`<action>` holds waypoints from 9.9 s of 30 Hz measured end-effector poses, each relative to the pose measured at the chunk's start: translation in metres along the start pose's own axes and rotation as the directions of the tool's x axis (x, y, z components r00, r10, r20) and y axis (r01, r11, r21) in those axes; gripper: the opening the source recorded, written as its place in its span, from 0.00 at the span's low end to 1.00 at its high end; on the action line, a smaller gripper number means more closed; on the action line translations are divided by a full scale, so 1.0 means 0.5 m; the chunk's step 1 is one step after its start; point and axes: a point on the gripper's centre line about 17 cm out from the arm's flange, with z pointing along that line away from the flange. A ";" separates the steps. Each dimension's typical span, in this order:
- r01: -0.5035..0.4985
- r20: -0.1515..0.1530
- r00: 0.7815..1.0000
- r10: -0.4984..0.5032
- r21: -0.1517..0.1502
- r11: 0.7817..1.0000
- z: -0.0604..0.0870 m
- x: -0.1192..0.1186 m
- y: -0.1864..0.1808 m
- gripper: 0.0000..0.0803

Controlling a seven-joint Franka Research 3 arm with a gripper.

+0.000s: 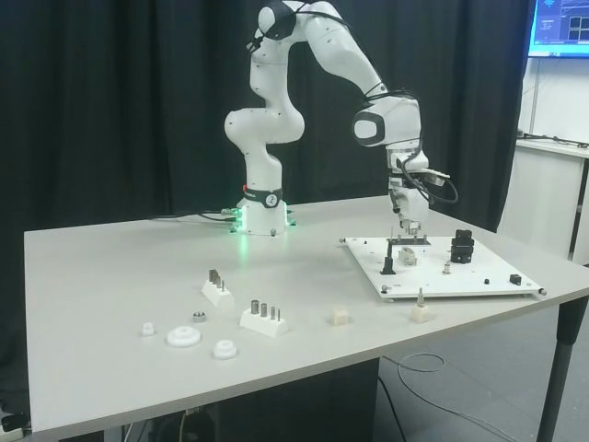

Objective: Insert waterproof.

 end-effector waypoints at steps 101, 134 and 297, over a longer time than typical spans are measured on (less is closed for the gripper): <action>-0.066 0.004 0.998 0.066 0.109 0.992 0.098 -0.005 -0.025 0.77; -0.072 0.011 0.997 0.072 0.136 0.988 0.097 0.004 -0.043 0.77; -0.078 0.167 0.984 0.066 0.066 0.995 0.096 -0.011 -0.045 0.77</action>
